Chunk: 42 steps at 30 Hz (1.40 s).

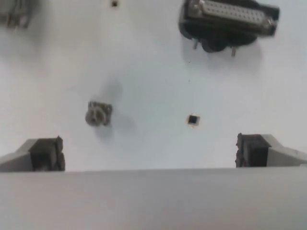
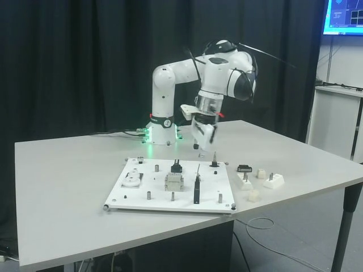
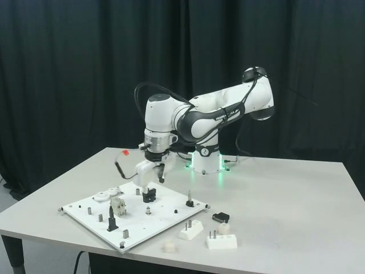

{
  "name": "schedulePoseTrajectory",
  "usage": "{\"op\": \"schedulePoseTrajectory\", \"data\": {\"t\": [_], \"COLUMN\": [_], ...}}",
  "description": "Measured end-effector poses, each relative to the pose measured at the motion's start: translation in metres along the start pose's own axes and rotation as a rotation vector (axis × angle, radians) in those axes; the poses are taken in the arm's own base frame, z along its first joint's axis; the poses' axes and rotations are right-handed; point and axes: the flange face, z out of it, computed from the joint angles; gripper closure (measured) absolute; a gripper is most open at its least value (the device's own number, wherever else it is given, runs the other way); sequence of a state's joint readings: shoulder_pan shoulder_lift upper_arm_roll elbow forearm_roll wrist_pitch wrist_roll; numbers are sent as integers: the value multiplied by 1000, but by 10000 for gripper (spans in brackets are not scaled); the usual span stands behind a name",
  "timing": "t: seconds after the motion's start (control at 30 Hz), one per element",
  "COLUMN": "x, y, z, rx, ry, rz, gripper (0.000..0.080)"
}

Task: Pick square peg 3.

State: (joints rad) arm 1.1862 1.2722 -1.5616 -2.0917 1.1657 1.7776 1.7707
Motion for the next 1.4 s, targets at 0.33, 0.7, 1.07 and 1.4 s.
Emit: {"op": "schedulePoseTrajectory", "data": {"t": [0.33, 0.7, 1.07, 1.4], "x": [-3, -22, -55, -69], "y": [5, 9, 20, 28], "z": [-3, -17, -40, -49], "rx": [-13, 14, 65, 87], "ry": [-3, -37, -52, -42], "rz": [-539, -811, -1009, -1200], "gripper": [3, 3, 3, 3]}}
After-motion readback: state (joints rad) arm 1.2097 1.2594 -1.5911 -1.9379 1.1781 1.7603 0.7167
